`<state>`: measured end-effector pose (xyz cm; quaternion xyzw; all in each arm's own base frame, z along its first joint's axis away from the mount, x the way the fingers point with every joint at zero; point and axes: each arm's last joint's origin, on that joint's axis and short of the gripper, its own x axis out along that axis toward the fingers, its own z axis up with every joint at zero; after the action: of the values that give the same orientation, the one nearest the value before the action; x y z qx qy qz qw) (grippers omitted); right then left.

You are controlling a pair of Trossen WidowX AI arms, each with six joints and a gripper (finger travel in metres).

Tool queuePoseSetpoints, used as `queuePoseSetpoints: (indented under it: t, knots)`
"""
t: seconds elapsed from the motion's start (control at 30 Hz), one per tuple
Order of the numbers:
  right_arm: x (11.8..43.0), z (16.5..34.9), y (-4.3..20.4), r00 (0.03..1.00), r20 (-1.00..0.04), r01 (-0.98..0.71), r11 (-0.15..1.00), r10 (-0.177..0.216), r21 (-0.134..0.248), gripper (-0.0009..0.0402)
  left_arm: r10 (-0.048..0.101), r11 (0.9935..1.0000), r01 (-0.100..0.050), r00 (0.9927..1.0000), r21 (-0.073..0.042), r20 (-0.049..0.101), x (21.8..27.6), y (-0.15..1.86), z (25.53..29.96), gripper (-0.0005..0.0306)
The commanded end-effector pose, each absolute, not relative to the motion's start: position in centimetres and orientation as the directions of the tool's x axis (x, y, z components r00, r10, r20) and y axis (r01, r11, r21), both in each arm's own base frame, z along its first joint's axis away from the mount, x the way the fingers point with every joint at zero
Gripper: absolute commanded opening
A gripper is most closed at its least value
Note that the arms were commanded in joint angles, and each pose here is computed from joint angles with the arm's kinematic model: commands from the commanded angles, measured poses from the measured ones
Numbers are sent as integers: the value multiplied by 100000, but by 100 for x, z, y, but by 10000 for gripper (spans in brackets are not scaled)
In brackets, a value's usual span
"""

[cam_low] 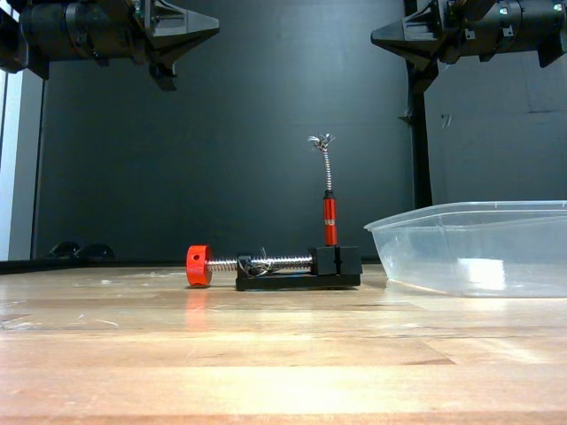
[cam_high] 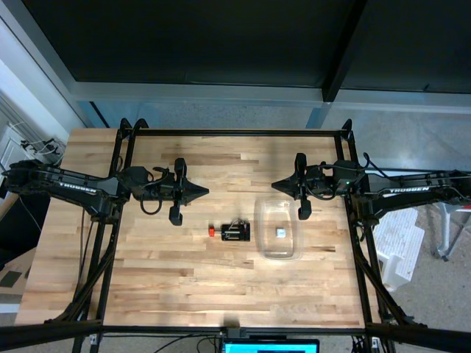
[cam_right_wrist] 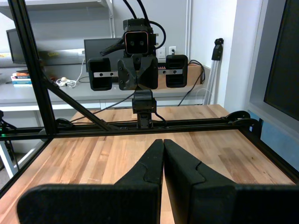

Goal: Pick the RCA connector and install on taskboard

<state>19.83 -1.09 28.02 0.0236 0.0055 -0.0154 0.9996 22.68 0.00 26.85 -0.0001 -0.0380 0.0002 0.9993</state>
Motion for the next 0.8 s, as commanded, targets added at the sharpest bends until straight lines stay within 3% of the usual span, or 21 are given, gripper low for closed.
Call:
queuePoseSetpoints:
  t: [0.03,0.33,0.8]
  knots:
    - [1985,2803,-109,99946,-1163,3141,99840,-3089,4704,0,38,100000,-37,99708,-23,7641,2268,0,2686,0]
    - [1984,2822,-118,99808,820,6096,99717,-6138,4407,0,0,100000,2,99705,-20,7679,2268,0,2686,0]
    - [1985,2824,-116,99811,1011,6011,99720,-6061,4445,0,76,100000,-78,99708,15,7641,2268,1,2686,0]
